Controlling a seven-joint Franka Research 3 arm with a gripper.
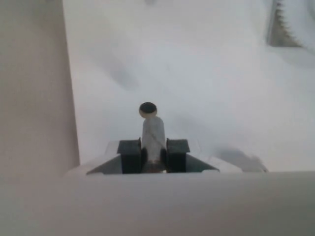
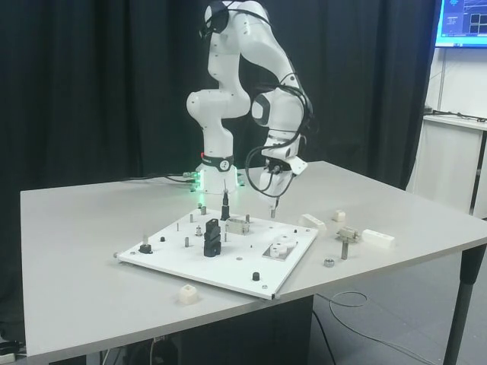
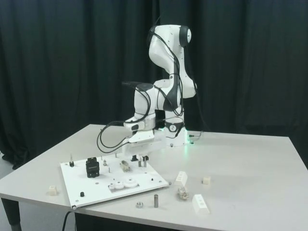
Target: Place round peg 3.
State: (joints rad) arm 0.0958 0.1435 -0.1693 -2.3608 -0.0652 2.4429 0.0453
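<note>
Jaws clamped on round peg 3, peg upright, its dark tip just above the white board. Hole not discernible. Arm bent low over board's far edge. Grey bench beneath; loose white blocks lie right of board.

The grey table carries a white board near its front edge and the arm's base behind it. Loose on the tabletop lie small white blocks and a small nut.
</note>
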